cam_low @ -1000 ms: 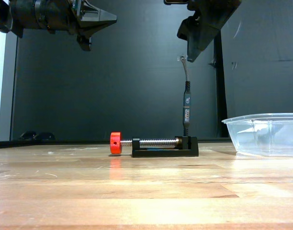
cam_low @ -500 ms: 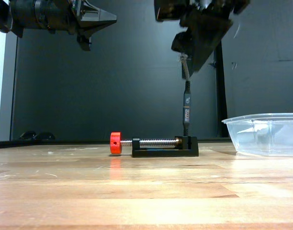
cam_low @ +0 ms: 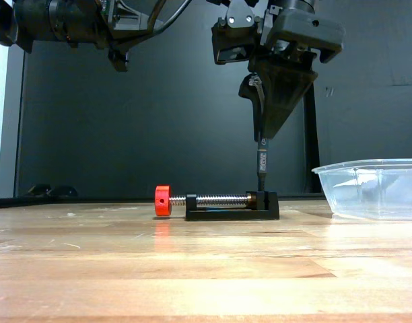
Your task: Remove the USB-C connector from the USB-C receptacle and place in the container
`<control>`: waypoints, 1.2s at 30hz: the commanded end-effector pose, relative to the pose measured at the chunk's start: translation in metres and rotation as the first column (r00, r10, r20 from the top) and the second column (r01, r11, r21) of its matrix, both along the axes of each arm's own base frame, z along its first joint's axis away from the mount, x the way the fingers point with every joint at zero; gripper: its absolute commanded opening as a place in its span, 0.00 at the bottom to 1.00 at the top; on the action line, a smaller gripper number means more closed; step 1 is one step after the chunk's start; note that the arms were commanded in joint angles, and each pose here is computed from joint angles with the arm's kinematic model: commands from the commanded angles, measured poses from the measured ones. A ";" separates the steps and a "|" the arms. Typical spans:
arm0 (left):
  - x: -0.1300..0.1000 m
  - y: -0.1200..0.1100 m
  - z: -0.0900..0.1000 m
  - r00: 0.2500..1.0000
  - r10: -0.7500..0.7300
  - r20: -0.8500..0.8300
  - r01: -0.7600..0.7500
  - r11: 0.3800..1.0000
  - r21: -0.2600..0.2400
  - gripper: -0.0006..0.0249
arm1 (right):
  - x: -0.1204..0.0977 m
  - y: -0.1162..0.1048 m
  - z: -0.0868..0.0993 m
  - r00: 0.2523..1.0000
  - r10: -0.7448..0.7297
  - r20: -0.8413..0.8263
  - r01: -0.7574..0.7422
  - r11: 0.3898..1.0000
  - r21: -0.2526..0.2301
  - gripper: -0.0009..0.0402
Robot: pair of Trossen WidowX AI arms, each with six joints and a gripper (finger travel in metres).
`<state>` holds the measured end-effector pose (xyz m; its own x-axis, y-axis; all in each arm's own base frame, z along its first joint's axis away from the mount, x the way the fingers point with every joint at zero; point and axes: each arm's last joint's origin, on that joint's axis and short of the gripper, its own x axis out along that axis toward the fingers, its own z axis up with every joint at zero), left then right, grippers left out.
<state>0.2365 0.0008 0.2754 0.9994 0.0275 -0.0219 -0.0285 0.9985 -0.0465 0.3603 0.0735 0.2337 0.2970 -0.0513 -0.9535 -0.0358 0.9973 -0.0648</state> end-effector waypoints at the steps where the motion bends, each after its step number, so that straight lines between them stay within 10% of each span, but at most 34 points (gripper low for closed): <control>1: 0.000 0.000 0.000 1.000 0.000 0.000 0.000 1.000 0.000 0.02 | 0.000 0.001 -0.006 1.000 0.001 0.008 -0.001 1.000 0.011 0.39; 36: 0.000 0.000 0.000 1.000 0.000 0.000 0.000 1.000 0.000 0.02 | 0.000 0.000 -0.008 1.000 0.002 0.021 -0.002 1.000 0.012 0.03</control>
